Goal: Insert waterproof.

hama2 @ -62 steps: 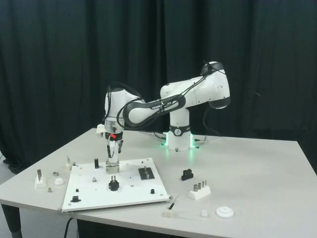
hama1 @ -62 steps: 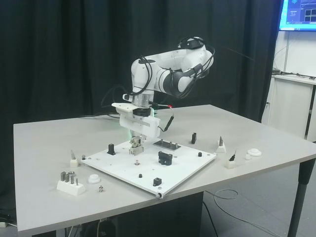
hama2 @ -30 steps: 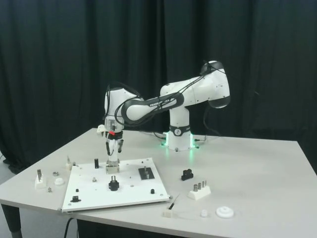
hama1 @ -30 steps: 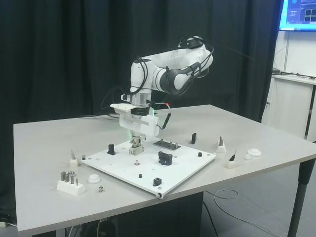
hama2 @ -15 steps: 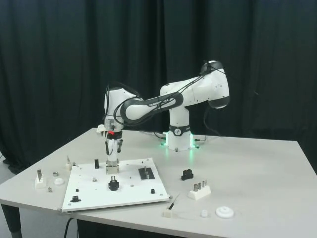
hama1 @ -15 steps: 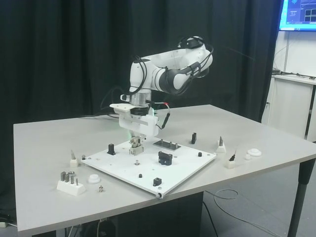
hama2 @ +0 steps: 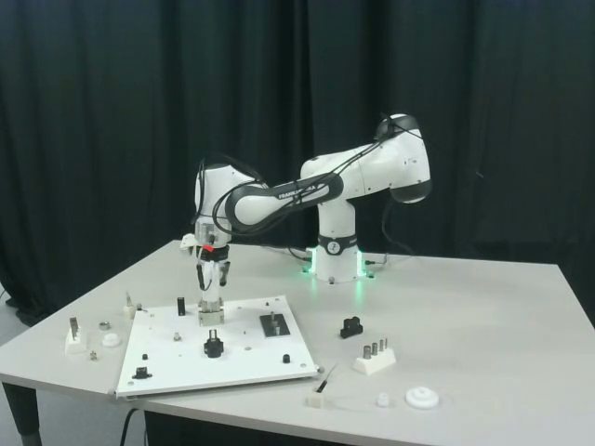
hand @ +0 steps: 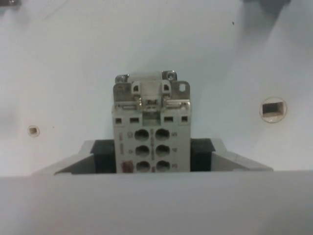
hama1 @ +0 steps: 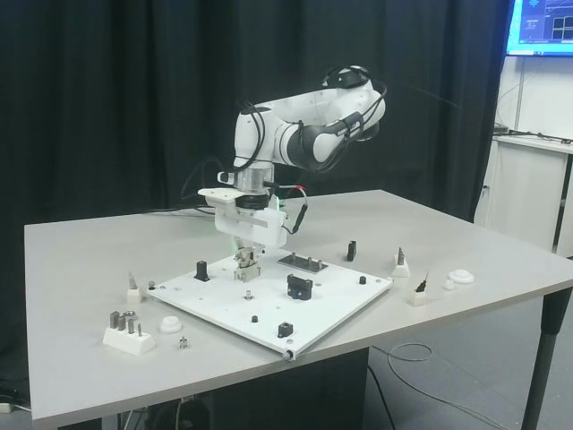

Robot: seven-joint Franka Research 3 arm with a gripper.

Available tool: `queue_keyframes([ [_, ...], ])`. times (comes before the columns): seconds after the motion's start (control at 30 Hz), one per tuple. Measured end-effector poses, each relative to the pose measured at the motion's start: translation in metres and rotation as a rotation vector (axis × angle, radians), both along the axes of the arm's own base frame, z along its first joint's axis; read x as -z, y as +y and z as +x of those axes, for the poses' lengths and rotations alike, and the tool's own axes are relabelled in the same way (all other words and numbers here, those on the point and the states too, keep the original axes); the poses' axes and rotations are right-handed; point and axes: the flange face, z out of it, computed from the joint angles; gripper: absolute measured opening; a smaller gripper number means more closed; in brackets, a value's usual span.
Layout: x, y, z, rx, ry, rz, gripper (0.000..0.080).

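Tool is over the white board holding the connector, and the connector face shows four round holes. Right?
Not four. The wrist view shows six round holes on the connector, in two columns of three. The rest holds: the tool is over the white board.

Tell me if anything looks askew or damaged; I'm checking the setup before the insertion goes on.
Nothing stands out. The waterproof connector sits upright and square under the gripper on the white board, and the loose parts on the grey table stand upright, none spilled.
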Motion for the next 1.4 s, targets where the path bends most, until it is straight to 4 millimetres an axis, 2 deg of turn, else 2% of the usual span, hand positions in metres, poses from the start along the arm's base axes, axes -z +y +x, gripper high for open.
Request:
queue_keyframes([
  [1.4, -0.0007, -0.0039, 0.0018, -0.014, 0.029, 0.024, 0.0311],
])
